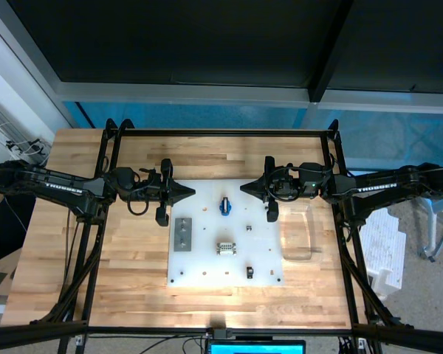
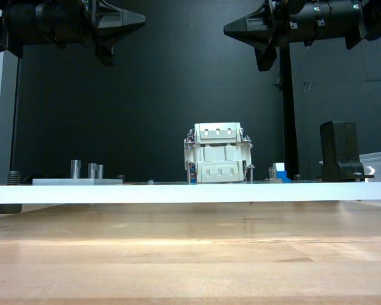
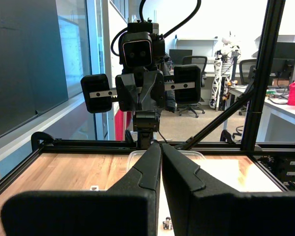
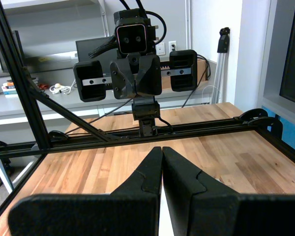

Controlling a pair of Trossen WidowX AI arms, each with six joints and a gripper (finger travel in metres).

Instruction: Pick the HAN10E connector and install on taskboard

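Taskboard bearing upright HAN10E connector, long axis left-right, left pincer, right pincer closed above far edge

Soft, even light falls from overhead on the table. The taskboard glares almost pure white and casts only faint shadows. In the low view my left gripper and right gripper, high above the board, are black silhouettes on a dark backdrop, and the near wood blurs. In the wrist views my pressed-together fingers loom soft-edged before a bright room.
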